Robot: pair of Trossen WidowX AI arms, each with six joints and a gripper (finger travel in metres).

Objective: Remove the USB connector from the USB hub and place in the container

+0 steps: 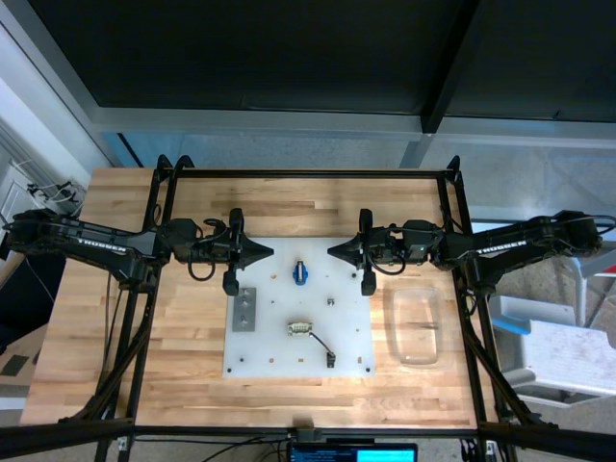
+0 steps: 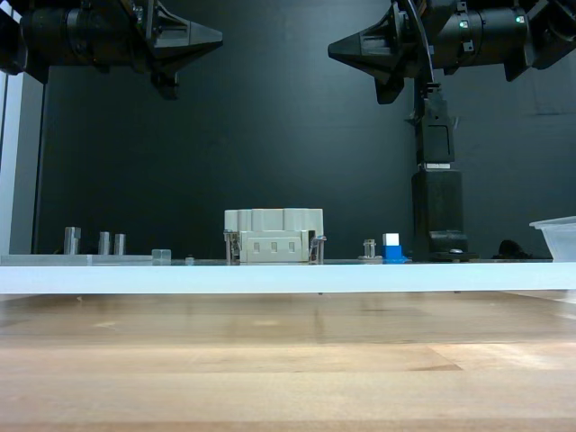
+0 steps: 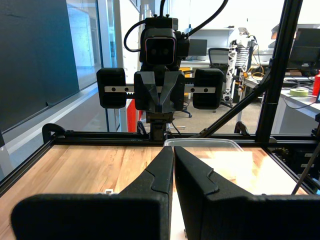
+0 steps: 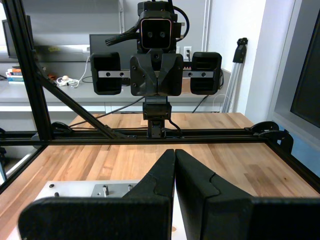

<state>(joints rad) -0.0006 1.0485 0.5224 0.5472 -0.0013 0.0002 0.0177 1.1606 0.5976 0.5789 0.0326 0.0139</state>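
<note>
Bare wood of the table [image 2: 288, 360] is filling the near ground in the low view, and the white board [image 1: 274, 351] is lying flat on it around the middle. On the near half of that board the pale USB hub [image 1: 300, 329] is sitting, and the USB connector [image 1: 322, 346] is trailing from the hub's right side as a thin black cable. One end is meeting the hub, while the small dark plug end is resting on the board closer to the near right corner. Farther back, the blue knob [image 1: 300, 273] is standing upright, and the grey block [image 1: 247, 310] with its pegs is lying toward the board's left edge. The container [image 1: 414, 364] is sitting on the table just beside the board's right edge, well apart from the connector. Both arms are reaching inward and hanging high over the board's far edge, facing each other with the knob between and below them. The left gripper [image 1: 272, 250] is holding its 2 fingers pressed together tip to tip, and the right gripper [image 1: 330, 251] is doing the same, both well above the hub.
</note>
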